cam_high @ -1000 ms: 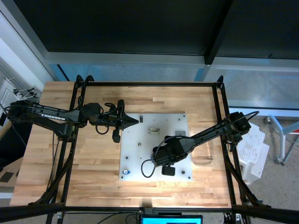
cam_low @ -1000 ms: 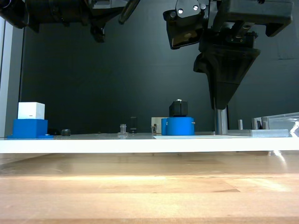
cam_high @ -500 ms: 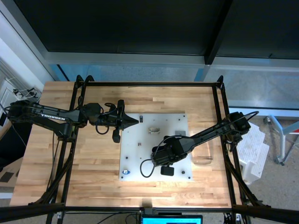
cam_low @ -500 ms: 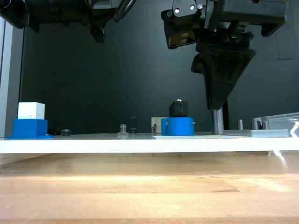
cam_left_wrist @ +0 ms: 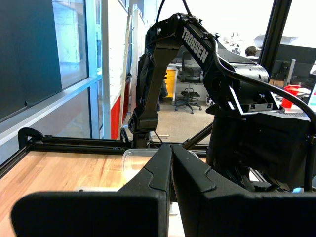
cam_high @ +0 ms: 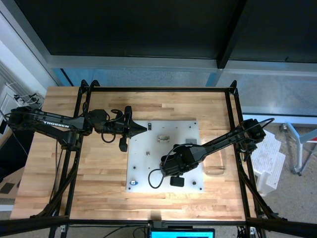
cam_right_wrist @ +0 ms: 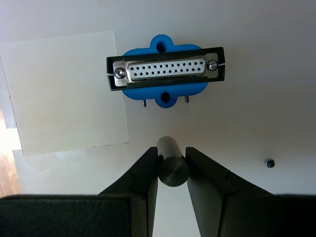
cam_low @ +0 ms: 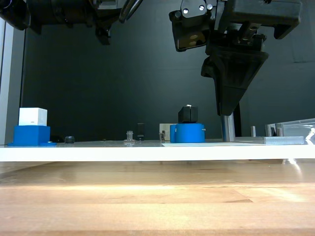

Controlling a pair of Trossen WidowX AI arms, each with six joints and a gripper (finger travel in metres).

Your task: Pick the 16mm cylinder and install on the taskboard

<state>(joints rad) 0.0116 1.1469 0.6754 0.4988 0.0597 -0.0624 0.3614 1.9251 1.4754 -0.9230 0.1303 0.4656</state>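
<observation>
Left arm stretched level over the tabletop (cam_high: 104, 173). Left pincer (cam_left_wrist: 171, 163) clenched, empty, above the taskboard's (cam_high: 143, 171) far left corner. Right arm reaches in, wrist pointing straight down. Right pincer (cam_right_wrist: 172, 157) grasping the 16mm cylinder (cam_right_wrist: 173, 169) upright, low over the board, near the blue fitting (cam_right_wrist: 165, 74).

Seen from above, the right arm (cam_high: 218, 144) covers the right claw (cam_right_wrist: 171, 157) and the 16mm cylinder (cam_right_wrist: 173, 169) it pinches over the taskboard (cam_high: 148, 168). From worktop height, it cannot be told whether the cylinder's lower end touches the board. Seen end-on, its length is hidden. The left claw (cam_left_wrist: 171, 160), fingers pressed together beside the board's far left corner, is cut off at its base.
</observation>
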